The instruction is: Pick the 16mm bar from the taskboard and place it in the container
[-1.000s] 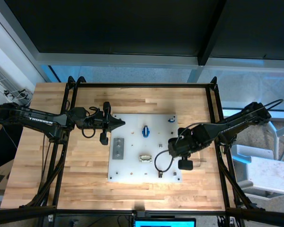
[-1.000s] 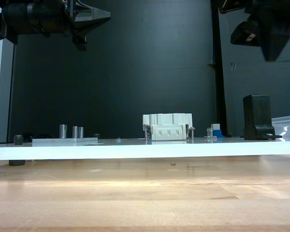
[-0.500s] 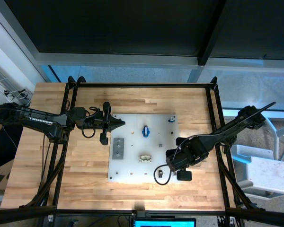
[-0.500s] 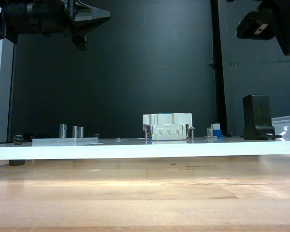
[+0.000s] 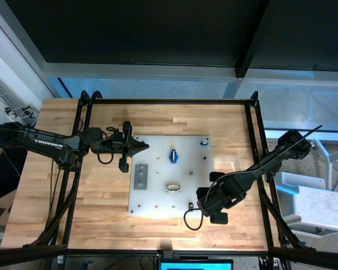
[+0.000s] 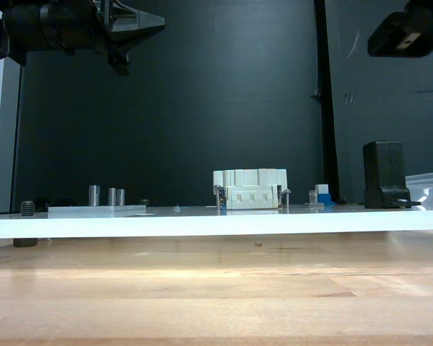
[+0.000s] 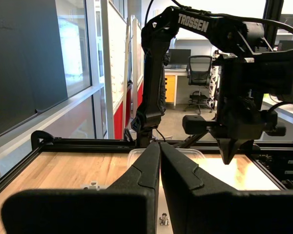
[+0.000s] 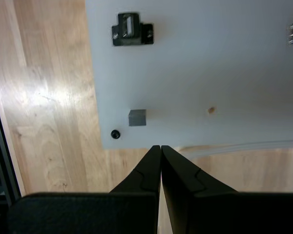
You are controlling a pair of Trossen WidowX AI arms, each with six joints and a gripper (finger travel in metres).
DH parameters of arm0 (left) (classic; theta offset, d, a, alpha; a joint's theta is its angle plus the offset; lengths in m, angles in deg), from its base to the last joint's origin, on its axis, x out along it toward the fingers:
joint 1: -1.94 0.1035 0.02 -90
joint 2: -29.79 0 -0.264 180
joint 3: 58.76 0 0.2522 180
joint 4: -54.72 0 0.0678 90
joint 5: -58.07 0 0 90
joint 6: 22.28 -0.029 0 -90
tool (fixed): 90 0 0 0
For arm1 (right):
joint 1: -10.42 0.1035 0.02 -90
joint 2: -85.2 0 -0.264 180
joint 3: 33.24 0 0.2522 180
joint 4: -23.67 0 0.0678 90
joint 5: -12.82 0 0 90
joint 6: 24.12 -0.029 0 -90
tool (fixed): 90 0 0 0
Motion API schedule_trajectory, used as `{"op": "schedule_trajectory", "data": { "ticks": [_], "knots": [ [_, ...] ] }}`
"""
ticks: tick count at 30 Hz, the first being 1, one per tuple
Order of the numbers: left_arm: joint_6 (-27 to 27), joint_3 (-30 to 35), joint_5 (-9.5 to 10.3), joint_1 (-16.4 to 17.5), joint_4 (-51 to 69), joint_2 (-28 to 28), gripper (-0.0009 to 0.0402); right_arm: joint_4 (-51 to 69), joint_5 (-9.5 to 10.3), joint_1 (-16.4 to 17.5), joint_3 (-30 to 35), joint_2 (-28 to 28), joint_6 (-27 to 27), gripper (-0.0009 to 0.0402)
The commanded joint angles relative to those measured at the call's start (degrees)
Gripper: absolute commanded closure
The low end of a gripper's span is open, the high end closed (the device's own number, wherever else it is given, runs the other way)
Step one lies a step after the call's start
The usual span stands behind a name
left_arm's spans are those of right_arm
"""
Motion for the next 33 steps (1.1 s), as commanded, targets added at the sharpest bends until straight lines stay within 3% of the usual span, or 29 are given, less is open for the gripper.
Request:
{"op": "schedule_trajectory", "data": {
  "ticks": [1,11,16,22,25,33],
  "knots": [
    [0.00,0.00,0.00,0.02,0.00,0.00,0.0393,-0.11,-0.02,0.33,0.00,0.52,-0.20,0.0369],
    [0.00,0.00,0.00,0.02,0.00,0.00,0.0393,-1.66,-0.02,0.81,-0.13,1.73,0.00,0.0233],
    [0.00,0.00,0.00,0.00,0.00,0.00,0.0393,-3.91,-0.04,0.92,-1.79,1.73,0.11,0.0188],
    [0.00,0.00,0.00,0.02,0.00,0.00,0.0393,-5.53,-0.26,1.03,-3.56,1.73,0.22,0.0171],
    [0.00,0.00,0.00,0.00,0.00,0.00,0.0393,-6.14,-1.60,1.07,-3.56,2.40,0.46,0.0171],
    [0.00,0.00,0.00,0.02,0.00,0.00,0.0393,-7.61,-1.60,1.31,-3.56,4.02,1.60,0.0171]
  ]
}}
